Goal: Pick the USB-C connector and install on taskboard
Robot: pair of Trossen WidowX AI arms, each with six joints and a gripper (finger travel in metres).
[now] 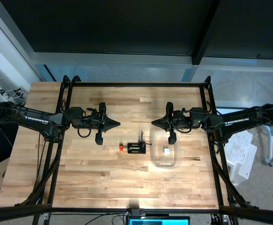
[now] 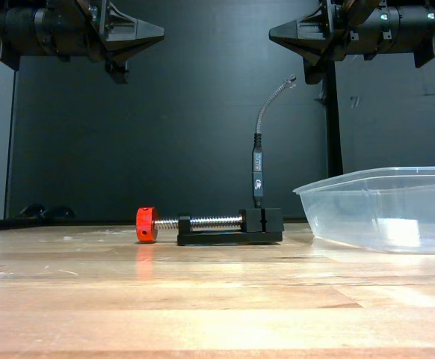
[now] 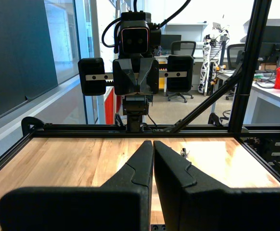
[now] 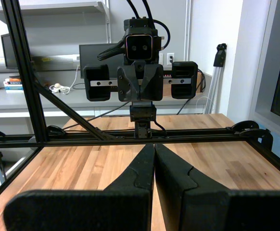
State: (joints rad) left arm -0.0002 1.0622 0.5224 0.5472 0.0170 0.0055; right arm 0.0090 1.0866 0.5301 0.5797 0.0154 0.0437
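Light wooden plank table (image 1: 103, 178) inside a black frame. Work surface, with the task's things gathered near centre.

Left gripper (image 1: 117, 124), black and pointed. Held high off the table at about 10 o'clock from the block, aimed inward. Jaws pressed tip to tip, gripping nothing, touching nothing.

Right gripper (image 1: 154, 123), mirrored at about 1 o'clock from the block. Likewise raised, jaws closed to a thin seam, empty. Judged a rest pose, both well clear of the work.

Clear plastic rectangular tray (image 2: 382, 213) at 3 o'clock from the block, just beside it. Probably a parts bin.

Taskboard (image 2: 229, 238), a small black rectangular block with a threaded steel screw. Orange-red knob (image 2: 146, 224) at its 9 o'clock end. Flat on the table.

USB-C connector (image 2: 257, 176), a thin black plug. Standing upright out of the block's top, at the end away from the knob. Wire tail curving up toward 1 o'clock, unsupported. Seated, by the look of it, so installation judged done. Depth of seating not confirmable.

Small whitish square piece (image 1: 166, 150), loose in the tray, apart from the task.
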